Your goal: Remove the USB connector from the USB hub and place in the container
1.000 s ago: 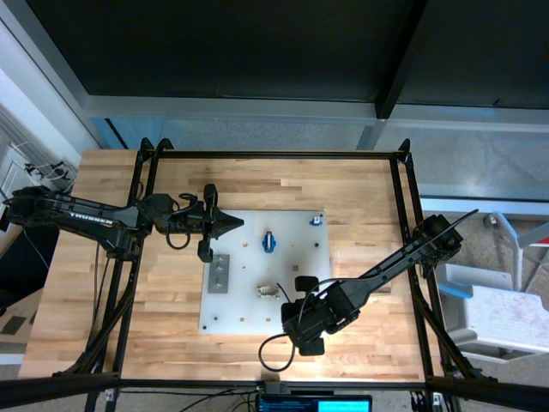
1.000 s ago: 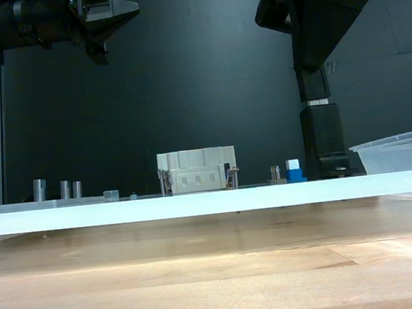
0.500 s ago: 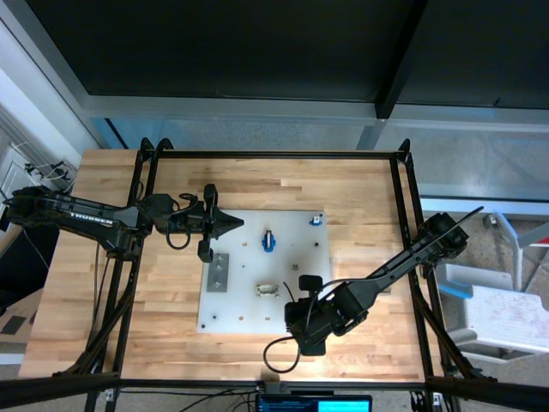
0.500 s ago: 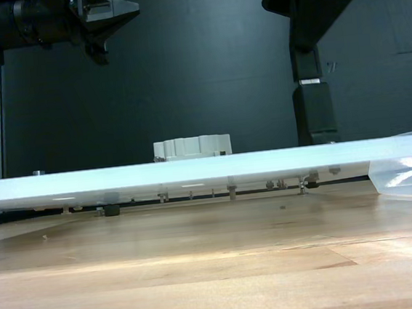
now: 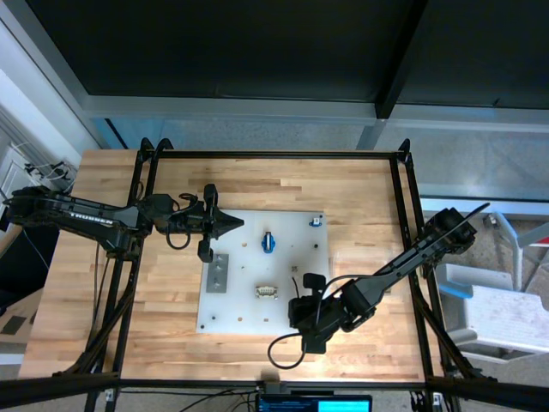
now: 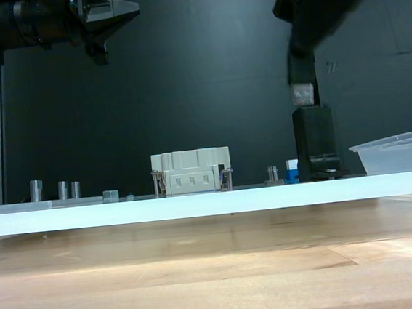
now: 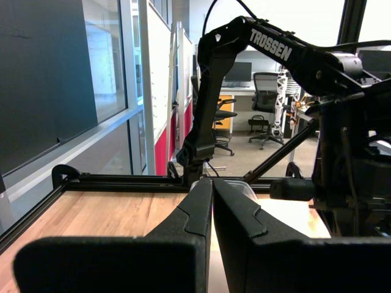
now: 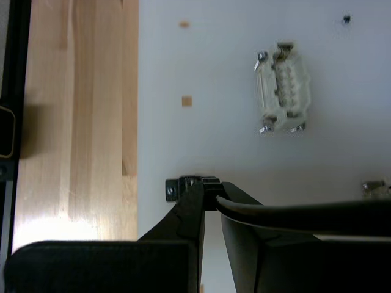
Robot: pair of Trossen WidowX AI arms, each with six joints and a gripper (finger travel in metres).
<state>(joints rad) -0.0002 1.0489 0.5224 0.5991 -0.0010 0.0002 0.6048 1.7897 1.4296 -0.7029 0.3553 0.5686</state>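
The right gripper [image 8: 204, 192] is pinched on the USB connector [image 8: 190, 181] at the USB hub [image 8: 173, 190], by the near edge of the white board [image 6: 196, 203]. The board was tilted up half a second ago and now lies flat again. Either the plug let go or the pull eased, and nothing is in the container [image 6: 399, 152] yet; the left gripper [image 5: 240, 223] hangs closed above the board's far-left corner.

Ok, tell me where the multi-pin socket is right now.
High view: the multi-pin socket sits on the white board near its front edge, just left of the right gripper; the left gripper hovers above the board's far left corner.
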